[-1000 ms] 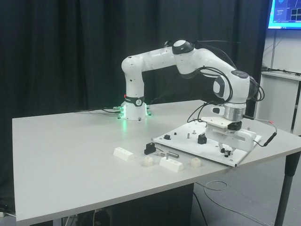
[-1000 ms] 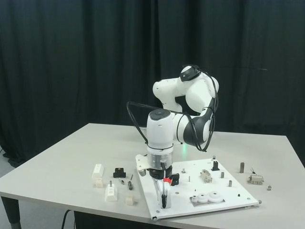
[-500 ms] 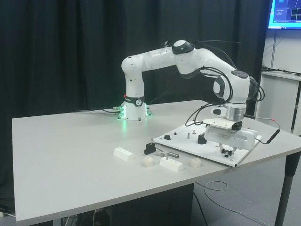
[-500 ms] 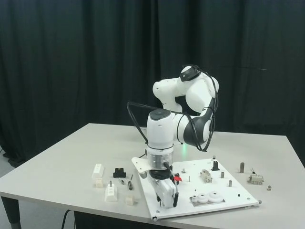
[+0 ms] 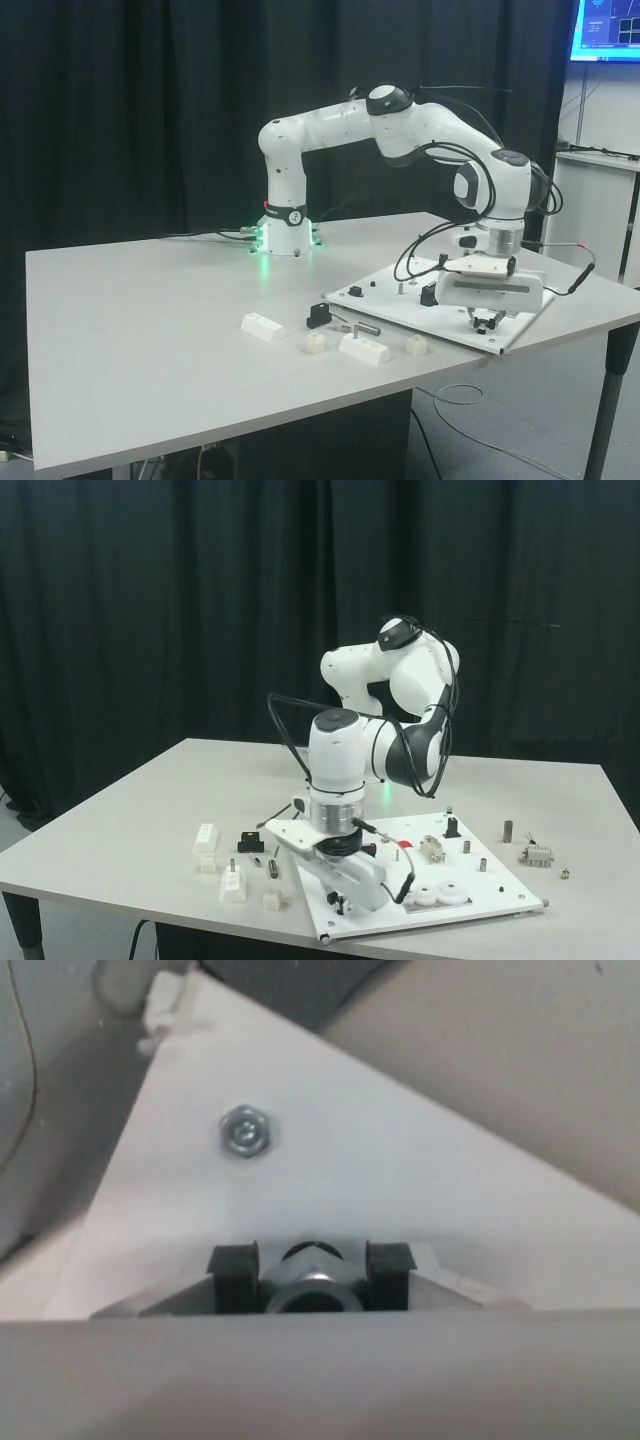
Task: Remove bolt 4.
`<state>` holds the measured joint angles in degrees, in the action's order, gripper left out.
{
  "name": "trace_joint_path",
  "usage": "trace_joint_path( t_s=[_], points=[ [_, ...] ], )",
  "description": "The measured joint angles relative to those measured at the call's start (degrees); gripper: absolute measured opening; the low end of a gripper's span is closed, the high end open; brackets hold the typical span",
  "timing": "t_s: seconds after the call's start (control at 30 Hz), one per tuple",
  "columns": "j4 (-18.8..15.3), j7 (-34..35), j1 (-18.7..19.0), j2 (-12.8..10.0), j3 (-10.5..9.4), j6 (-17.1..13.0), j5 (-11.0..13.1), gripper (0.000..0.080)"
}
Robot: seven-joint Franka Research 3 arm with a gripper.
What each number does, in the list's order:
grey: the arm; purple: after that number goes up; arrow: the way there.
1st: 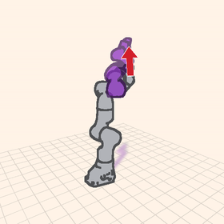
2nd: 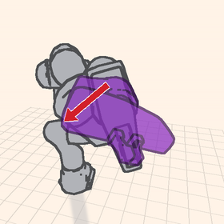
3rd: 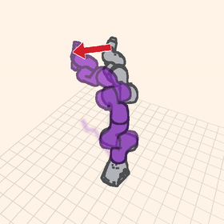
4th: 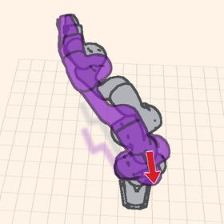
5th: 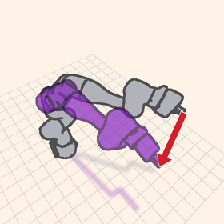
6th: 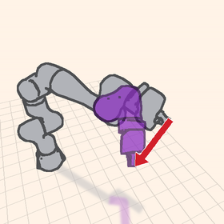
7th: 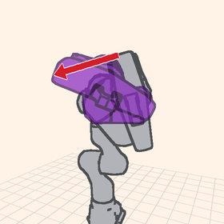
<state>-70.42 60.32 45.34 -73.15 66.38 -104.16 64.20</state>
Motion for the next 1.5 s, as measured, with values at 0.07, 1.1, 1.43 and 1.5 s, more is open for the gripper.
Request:
trace_joint_path(
  t_s=[0.07, 1.1, 1.43, 1.5],
  points=[
    [0.0, -3.16, 0.02, 0.0, -0.01, -0.04, 0.0, 0.0225],
    [-0.01, -47.24, 0.45, 0.04, -0.06, -0.37, -0.1, 0.0225],
    [-0.01, -55.96, 0.68, 0.92, 0.19, -0.33, -0.49, 0.0225],
    [-0.01, -57.02, 0.73, 1.18, 0.34, -0.26, -0.59, 0.0225]
  ],
)
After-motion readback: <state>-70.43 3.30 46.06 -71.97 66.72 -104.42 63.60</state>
